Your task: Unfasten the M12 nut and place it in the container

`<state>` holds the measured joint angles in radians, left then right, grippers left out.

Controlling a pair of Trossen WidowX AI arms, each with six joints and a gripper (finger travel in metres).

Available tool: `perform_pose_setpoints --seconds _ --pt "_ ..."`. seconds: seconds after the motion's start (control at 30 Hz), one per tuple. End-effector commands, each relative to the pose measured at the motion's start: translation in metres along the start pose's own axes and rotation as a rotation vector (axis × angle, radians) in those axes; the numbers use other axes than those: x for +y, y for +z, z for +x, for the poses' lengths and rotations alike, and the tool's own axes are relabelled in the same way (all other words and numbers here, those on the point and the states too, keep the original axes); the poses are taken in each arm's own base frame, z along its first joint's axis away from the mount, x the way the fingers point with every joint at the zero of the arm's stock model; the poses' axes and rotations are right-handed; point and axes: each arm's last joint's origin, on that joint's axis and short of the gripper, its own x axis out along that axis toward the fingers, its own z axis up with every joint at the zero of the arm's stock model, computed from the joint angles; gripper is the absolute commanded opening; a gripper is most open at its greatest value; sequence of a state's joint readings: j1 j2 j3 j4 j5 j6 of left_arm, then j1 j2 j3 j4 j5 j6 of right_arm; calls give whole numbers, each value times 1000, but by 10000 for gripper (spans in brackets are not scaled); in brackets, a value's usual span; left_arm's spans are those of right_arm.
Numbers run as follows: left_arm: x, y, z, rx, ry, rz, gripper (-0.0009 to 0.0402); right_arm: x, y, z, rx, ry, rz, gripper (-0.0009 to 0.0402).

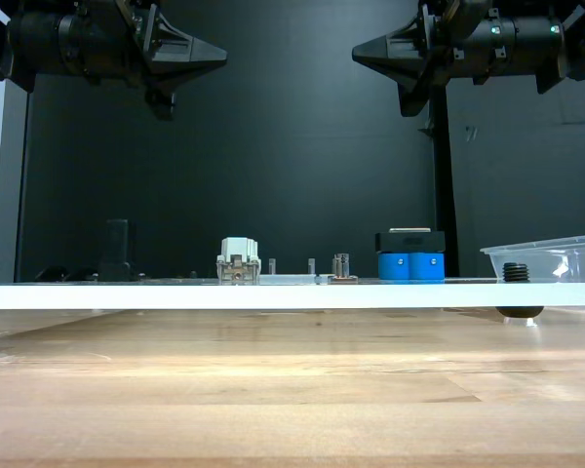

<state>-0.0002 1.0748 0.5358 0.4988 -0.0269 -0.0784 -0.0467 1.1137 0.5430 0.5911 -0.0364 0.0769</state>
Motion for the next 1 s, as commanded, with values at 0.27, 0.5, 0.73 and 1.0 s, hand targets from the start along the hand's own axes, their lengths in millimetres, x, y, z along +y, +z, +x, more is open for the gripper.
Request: perform_pose_setpoints --seconds 0.27,0.5,0.73,1.0 --pt "0 0 0 0 0 0 0 -1 -7 -2 12 -18 -2 0" --pt "0 0 0 0 0 0 0 -1 -5 -2 6 -17 -5 0" --pt "0 0 0 0 0 0 0 -3 -17 -2 125 -54 -135 0" --pt "0 0 0 0 0 0 0 -2 -13 -2 91 -38 -136 0"
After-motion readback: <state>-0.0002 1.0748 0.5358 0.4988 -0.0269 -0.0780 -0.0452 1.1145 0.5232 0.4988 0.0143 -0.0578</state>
